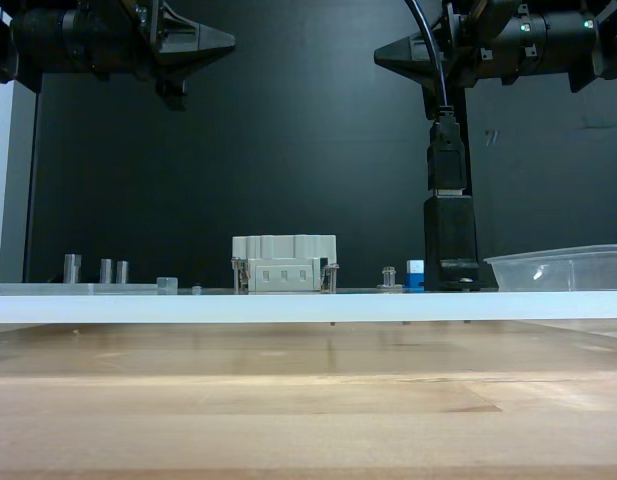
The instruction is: Remove the USB connector from the USB hub and place in the container
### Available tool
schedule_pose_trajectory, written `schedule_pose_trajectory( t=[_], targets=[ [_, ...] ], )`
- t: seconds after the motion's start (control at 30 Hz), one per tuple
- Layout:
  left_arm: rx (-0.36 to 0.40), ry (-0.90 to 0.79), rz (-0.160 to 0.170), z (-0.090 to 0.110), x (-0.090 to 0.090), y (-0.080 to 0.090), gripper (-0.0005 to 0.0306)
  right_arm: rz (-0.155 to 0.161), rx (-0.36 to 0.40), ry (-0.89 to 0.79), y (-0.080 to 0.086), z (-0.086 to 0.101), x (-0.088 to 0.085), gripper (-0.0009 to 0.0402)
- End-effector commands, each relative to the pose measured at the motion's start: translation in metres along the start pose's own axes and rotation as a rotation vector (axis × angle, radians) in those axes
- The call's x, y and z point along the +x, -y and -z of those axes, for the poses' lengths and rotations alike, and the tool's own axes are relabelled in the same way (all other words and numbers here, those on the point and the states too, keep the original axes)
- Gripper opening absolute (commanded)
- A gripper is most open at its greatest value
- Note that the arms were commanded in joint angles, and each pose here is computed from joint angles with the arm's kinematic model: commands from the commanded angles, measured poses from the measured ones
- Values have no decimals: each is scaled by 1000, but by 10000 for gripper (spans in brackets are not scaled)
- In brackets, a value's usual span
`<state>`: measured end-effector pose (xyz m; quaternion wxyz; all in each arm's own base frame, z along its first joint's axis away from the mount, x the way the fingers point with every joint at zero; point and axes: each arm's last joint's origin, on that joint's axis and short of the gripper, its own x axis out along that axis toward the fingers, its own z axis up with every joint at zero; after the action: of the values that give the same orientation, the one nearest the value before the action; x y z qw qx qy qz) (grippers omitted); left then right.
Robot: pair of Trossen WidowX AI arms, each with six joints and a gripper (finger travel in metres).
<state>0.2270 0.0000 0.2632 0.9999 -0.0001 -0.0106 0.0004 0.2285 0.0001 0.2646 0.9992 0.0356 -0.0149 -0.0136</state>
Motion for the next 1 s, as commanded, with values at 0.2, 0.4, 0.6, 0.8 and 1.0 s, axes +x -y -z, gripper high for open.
schedule_pose_trajectory(
  t=[0.2,0.4,0.6,0.8,1.0],
  targets=[
    [0,0,0,0,0,0,1,-8,1,23,-1,-2,0,0],
    [0,0,0,0,0,0,1,-13,2,30,-1,-4,-1,0],
    [0,0,0,0,0,0,1,-14,24,25,-1,-4,-2,0],
    [0,0,0,0,0,0,1,-21,49,-126,-3,-18,3,0],
    [0,0,0,0,0,0,1,-63,50,-322,-9,-40,3,0]
  ],
)
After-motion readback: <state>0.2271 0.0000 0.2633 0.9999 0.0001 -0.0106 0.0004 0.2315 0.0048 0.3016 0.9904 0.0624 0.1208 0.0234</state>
